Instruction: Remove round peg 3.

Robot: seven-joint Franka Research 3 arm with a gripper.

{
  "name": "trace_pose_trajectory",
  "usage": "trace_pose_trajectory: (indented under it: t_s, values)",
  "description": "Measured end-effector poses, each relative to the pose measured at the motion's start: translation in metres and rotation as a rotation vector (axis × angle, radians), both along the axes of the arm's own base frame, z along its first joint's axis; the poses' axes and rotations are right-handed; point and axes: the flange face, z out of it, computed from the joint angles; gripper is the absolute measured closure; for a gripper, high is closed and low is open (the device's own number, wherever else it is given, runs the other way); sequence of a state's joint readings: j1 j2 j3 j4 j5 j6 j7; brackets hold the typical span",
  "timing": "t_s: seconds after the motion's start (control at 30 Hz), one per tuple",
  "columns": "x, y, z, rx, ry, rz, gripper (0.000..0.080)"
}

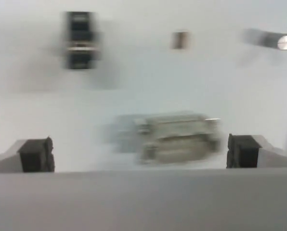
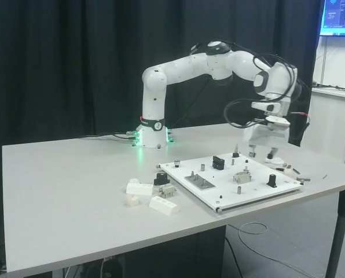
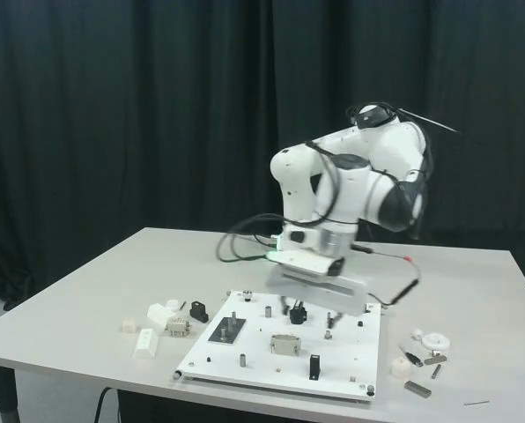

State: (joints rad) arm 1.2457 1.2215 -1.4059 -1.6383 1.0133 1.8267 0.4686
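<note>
Several small parts stand on the white board [image 2: 259, 191]; the end effector [image 1: 138, 153] hangs spread apart above.

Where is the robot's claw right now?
In the first room view the gripper hangs above the far edge of the white board, near its end away from the loose white blocks. Nothing is between its open fingers.

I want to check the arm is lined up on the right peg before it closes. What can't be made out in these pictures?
- Which peg is round peg 3: the pegs on the white board are too small in both room views.
- Wrist view: motion blur smears the grey connector block.
- Second room view: the gripper is blurred and partly hidden behind the arm's wrist.
</note>
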Motion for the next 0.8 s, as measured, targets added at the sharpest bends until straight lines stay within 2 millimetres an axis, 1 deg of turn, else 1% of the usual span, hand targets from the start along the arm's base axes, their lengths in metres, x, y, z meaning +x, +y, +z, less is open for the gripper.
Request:
trace_pose_trajectory:
  t_s: [0.27,0.43,0.6,0.8]
  values:
    - [0.008,-0.068,0.003,0.026,0.006,-0.007,0.0003]
    - [0.013,-0.101,-0.002,0.077,-0.010,-0.032,0.0003]
    - [0.017,-0.124,-0.015,0.125,-0.023,-0.046,0.0003]
    - [0.020,-0.138,-0.034,0.163,-0.028,-0.065,0.0003]
